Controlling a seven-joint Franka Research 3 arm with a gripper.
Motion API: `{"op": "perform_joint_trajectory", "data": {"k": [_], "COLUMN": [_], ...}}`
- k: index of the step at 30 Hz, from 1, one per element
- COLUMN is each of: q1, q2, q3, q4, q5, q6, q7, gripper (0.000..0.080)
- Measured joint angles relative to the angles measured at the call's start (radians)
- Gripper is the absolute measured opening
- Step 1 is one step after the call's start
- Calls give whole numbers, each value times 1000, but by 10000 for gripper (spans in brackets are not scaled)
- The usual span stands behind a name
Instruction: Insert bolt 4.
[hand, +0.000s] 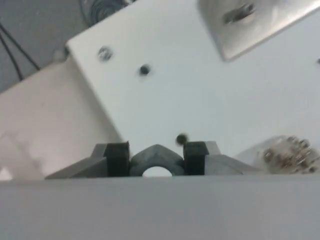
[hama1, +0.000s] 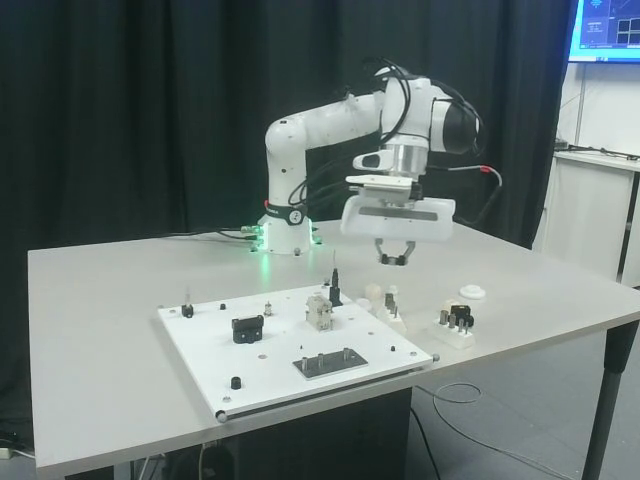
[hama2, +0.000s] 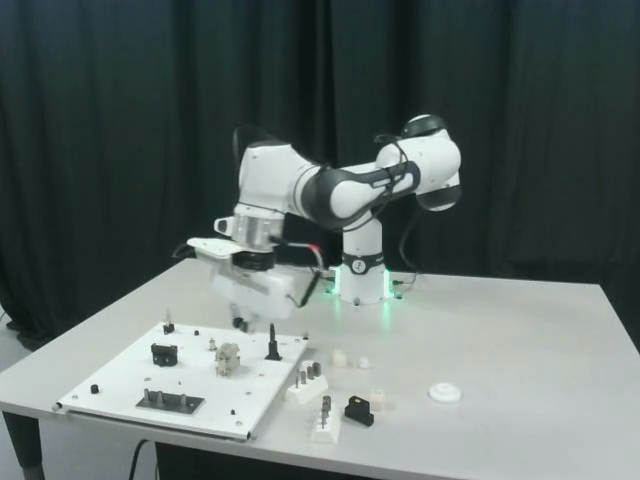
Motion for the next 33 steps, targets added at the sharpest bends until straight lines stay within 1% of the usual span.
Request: {"op": "perform_joint_trajectory", "data": {"k": [5,9,19,27,33], "q1": [-58,-105,-208,-295,-370], "q2": [13,16,18,26,35], "q3": [2,9,23,36,52], "q4": [37,63,101,138,184], "q5": [7,12,28,42,55], "q6": [0,0,-13,-23,-23], "q7": [17,17,16,-10,-32], "gripper": [227,227,227,227,227]}}
